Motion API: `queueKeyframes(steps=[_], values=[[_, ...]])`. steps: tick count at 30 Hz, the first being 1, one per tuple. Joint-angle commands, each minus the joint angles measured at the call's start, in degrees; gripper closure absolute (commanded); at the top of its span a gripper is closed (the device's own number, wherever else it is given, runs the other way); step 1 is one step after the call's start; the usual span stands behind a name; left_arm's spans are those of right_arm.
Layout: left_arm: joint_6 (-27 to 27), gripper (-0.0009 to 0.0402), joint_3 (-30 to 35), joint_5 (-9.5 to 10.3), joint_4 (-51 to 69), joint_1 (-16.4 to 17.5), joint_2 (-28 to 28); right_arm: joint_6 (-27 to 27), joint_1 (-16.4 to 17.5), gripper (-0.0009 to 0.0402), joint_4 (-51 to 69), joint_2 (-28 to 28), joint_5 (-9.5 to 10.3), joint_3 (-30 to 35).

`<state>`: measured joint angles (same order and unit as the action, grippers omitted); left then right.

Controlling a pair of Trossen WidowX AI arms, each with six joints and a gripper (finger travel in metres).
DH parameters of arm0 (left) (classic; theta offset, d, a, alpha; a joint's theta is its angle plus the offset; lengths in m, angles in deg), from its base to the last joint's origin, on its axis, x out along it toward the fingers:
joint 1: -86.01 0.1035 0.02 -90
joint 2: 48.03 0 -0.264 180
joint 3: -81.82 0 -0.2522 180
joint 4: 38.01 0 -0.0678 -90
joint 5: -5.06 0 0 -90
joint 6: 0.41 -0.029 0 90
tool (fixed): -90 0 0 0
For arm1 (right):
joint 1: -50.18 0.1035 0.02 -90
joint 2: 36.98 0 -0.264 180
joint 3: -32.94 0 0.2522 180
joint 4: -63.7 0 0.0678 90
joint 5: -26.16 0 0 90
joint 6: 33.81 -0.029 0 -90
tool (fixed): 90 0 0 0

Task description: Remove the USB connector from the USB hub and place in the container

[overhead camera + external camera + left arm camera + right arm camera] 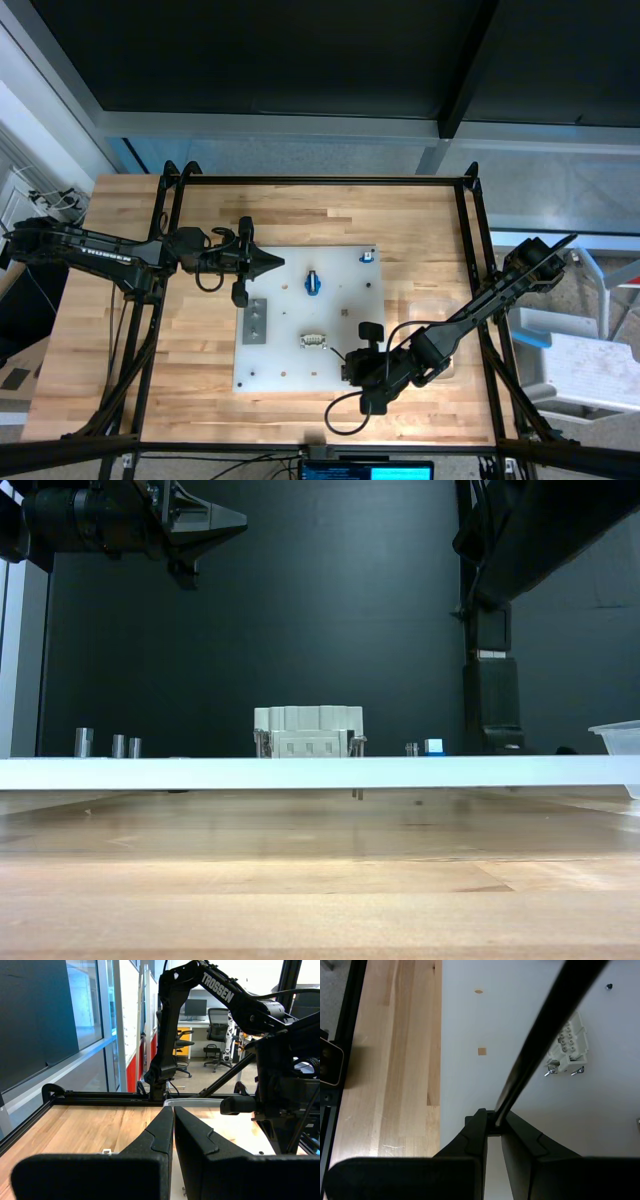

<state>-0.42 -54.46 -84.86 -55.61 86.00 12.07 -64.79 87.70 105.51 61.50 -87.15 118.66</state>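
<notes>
Black USB connector (541,1035) is pinched by the right gripper (345,370), lower centre; carry it right, gently, to the container (618,736). Left gripper (274,262), upper left, closed.

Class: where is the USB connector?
The USB connector is pinched in the right hand over the board's near right corner, high view; the left hand hovers over its far left corner.

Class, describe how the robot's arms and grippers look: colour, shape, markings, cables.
Both arms are matte black and jointed; the left arm carries white TROSSEN lettering. The left gripper, above the white board's far-left corner, and the right gripper, over its near-right part, have tapering wedge-shaped black fingers. Black cables loop beside each wrist.
</notes>
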Motion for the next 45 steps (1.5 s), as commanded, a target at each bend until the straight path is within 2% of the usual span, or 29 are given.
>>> queueKeyframes(steps=[1,5,9,14,18,24,28,30,45], values=[[0.0,0.0392,0.0,-0.02,0.0,0.0,0.0,0.2,0.2,0.0393,-0.1,-0.1,-0.37,0.1],[0.0,0.0392,0.0,-0.02,0.0,0.0,0.0,0.2,0.1,0.0393,1.1,-0.1,2.43,0.3],[0.0,0.0392,0.0,-0.02,0.0,0.0,0.0,0.4,-0.1,0.0393,2.3,-0.1,2.64,0.6],[0.0,0.0392,0.0,-0.02,0.0,0.0,0.0,1.1,-0.9,0.0393,3.4,0.8,5.6,1.4],[0.0,0.0392,0.0,-0.02,0.0,0.0,0.0,3.5,-1.4,0.0393,7.6,2.7,6.01,5.3],[0.0,0.0392,0.0,-0.02,0.0,0.0,0.0,3.9,-1.4,0.0393,13.8,3.0,6.49,9.5],[0.0,0.0392,0.0,-0.02,0.0,0.0,0.0,2.8,-1.4,0.0393,14.5,1.2,7.13,9.6],[0.0,0.0392,0.0,-0.02,0.0,0.0,0.0,2.4,-1.2,0.0393,15.1,0.2,8.41,9.6],[0.0,0.0392,0.0,-0.02,0.0,0.0,0.0,-1.8,0.3,0.0393,19.5,-9.3,8.39,4.3]])
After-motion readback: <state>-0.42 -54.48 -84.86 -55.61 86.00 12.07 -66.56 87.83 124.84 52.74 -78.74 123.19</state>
